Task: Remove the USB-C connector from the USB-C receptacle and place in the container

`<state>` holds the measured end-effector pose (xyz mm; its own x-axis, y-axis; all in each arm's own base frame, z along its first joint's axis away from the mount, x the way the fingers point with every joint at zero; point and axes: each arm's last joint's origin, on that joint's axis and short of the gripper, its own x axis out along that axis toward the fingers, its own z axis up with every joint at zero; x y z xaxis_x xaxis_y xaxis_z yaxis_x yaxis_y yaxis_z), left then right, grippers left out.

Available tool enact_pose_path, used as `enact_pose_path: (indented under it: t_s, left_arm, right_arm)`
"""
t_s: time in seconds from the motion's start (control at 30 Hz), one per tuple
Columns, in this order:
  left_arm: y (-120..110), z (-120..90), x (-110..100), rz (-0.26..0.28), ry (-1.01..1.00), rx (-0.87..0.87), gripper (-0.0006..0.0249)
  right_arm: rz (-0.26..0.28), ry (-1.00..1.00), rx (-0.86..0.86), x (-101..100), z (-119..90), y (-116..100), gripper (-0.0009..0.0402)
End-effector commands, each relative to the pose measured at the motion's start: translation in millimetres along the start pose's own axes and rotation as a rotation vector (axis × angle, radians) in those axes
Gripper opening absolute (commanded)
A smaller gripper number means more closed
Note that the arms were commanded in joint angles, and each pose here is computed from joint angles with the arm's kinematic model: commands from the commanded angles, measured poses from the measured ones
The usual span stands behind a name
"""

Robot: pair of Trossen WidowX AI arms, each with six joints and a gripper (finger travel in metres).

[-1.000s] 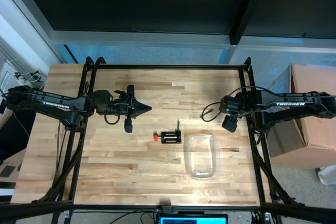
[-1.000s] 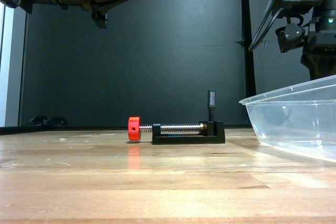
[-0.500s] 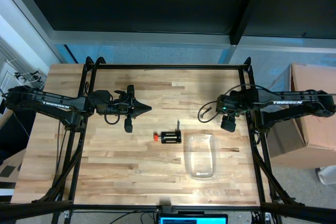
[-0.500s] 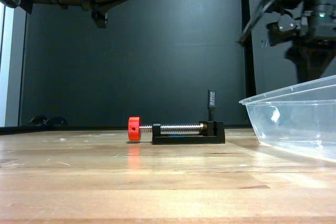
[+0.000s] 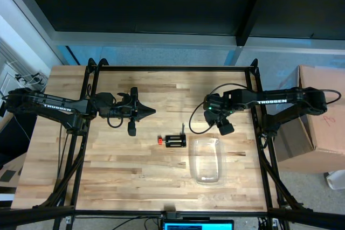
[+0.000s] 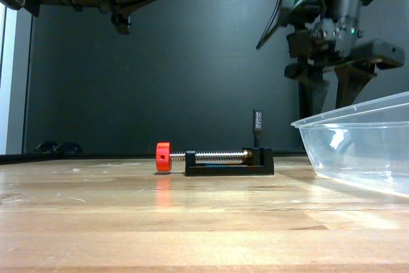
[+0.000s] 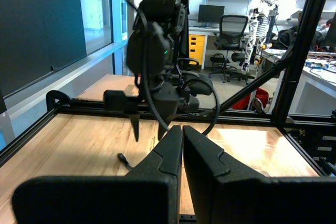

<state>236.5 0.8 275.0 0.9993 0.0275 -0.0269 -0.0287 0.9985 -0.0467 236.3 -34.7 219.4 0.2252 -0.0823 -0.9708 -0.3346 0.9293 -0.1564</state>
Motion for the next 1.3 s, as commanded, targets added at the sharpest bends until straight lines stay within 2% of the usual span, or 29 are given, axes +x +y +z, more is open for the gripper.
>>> enact_pose_path:
  t_s: [0.03, 0.1, 0.5, 0.87, 1.0, 1.3]
  left_arm:
    - [0, 0, 0, 0.0, 0.0, 0.0, 0.0]
    - [0, 0, 0, 0.0, 0.0, 0.0, 0.0]
    - [0, 0, 0, 0.0, 0.0, 0.0, 0.0]
    - [0, 0, 0, 0.0, 0.0, 0.0, 0.0]
    - [0, 0, 0, 0.0, 0.0, 0.0, 0.0]
    - [0, 0, 0, 0.0, 0.0, 0.0, 0.0]
  right_arm:
    - [0.019, 0.038, -0.024, 10, -3, -9, 0.022]
    - [0.04, 0.051, -0.029, 17, -4, -14, 0.022]
    - [0.069, 0.083, -0.061, 59, 9, -22, 0.022]
    - [0.083, 0.104, -0.078, 80, 12, -23, 0.0212]
    - [0.085, 0.106, -0.082, 82, 12, -23, 0.017]
    - [0.08, 0.113, -0.096, 81, 12, -23, 0.0023]
